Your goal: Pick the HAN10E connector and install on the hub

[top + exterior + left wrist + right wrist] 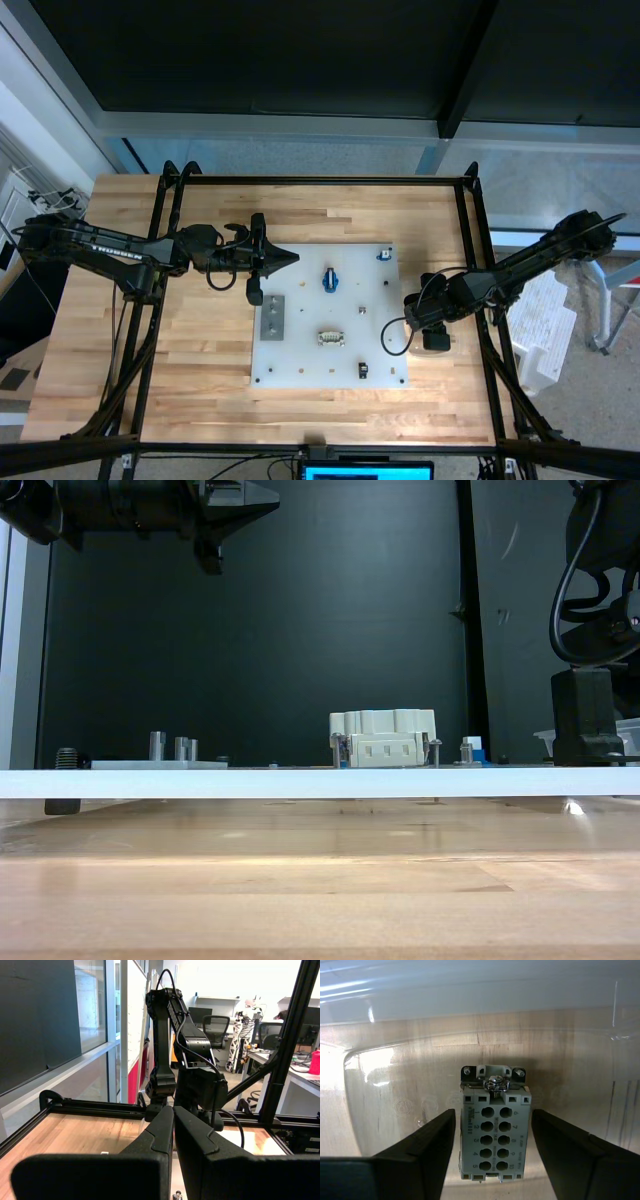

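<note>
Off the right edge of the white square plastic plate (300,365), right of centre in the high view, the right gripper (436,338) points down at the wooden table (120,350). Its wrist camera shows the jaws wide apart, one black finger on either side of the small beige-grey rectangular HAN10E connector (493,1130). There is a gap on each side and nothing is gripped yet. The connector lies flat, its ten numbered holes facing the camera, on what looks like a clear plastic tray (350,1055).

So the pick is the step in hand, I'd say. Next the claw needs to close squarely on the block's long sides, then lift it and carry it left to the beige-grey socket hub (331,340), bolted to the plate just below the frame's centre.

The left gripper (290,258) hangs near the plate's upper left corner, fingers pressed together, holding nothing.
</note>
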You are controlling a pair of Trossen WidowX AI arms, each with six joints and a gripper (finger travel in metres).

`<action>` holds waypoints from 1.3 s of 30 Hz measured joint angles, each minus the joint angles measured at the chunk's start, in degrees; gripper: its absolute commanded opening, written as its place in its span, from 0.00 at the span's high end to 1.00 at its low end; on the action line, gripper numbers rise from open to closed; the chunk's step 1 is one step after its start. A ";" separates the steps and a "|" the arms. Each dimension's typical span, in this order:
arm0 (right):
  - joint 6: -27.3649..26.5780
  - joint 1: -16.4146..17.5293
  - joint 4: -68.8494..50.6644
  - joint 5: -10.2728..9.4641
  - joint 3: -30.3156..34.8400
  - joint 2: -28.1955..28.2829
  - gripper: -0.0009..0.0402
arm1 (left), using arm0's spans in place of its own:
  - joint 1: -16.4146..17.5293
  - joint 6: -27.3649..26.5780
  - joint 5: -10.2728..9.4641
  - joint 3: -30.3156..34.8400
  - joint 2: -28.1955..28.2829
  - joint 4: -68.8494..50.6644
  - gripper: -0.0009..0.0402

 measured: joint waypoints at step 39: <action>-1.55 -0.02 -15.67 -1.44 13.20 -2.78 0.85 | 0.00 0.00 0.00 0.00 0.00 0.00 0.98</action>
